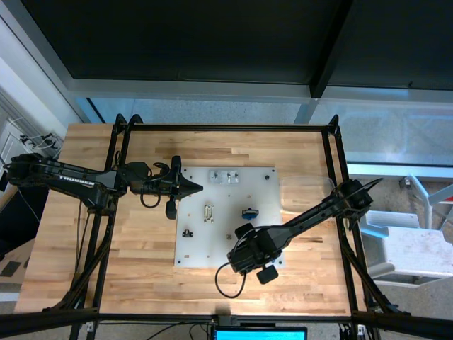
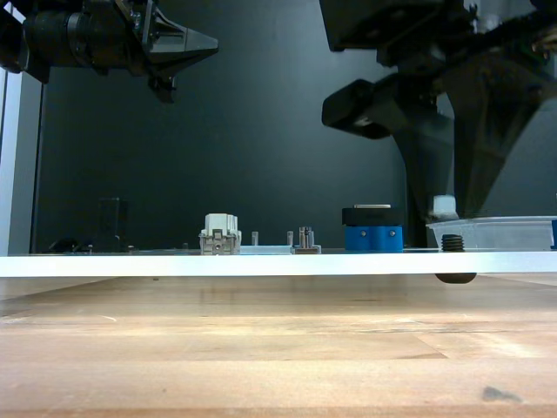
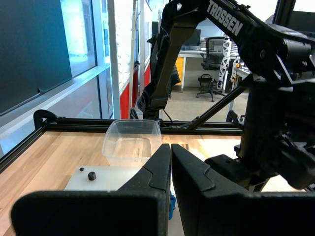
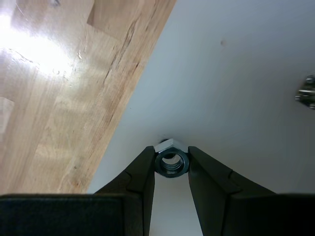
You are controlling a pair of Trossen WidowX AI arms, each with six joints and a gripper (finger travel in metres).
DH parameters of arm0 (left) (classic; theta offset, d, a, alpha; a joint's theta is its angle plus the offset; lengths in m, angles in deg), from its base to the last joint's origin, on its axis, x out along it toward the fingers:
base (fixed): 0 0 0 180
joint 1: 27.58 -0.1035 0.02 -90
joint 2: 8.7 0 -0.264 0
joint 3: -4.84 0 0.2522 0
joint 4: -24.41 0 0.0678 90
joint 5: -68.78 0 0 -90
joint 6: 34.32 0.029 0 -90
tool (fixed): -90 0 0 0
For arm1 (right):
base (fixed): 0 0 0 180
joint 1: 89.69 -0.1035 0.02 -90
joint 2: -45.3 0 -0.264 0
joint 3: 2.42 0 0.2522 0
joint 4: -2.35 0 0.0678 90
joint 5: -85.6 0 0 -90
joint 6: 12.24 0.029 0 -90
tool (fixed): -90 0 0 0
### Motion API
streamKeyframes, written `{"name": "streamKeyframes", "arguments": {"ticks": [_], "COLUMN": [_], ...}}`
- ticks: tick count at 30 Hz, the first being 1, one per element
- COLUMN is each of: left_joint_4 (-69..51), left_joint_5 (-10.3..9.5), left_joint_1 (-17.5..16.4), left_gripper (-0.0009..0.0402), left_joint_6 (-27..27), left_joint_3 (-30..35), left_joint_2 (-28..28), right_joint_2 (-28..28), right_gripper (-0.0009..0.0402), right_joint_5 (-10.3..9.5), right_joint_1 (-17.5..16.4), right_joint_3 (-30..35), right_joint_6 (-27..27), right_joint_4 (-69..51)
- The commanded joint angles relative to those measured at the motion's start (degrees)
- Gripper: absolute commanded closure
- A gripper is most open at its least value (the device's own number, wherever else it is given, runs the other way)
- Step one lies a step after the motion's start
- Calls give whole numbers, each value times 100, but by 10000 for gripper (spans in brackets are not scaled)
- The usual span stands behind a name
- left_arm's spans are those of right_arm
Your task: Unfasten the M12 fastener and place in the container
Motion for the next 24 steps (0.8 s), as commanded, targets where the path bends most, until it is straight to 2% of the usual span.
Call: {"name": "streamKeyframes", "arguments": {"ticks": [1, 9, 14, 19, 24], "left_joint_4": [0, 0, 0, 0, 0], "left_joint_5": [0, 0, 0, 0, 0], "left_joint_1": [0, 0, 0, 0, 0], "left_gripper": [393, 393, 393, 393, 393], "left_joint_6": [0, 0, 0, 0, 0], "left_joint_3": [2, 2, 2, 2, 2], "left_joint_2": [-2, -2, -2, -2, -2], "right_joint_2": [168, 752, 1123, 1462, 1882], "right_gripper": [386, 384, 386, 386, 386], "right_joint_5": [0, -2, 7, 63, 57], "right_joint_1": [4, 361, 761, 1045, 1285], "right_joint_3": [2, 2, -11, -140, -632], "right_joint_6": [39, 848, 1832, 1915, 1784], "right_joint_4": [-70, -520, -955, -1172, -1126]}}
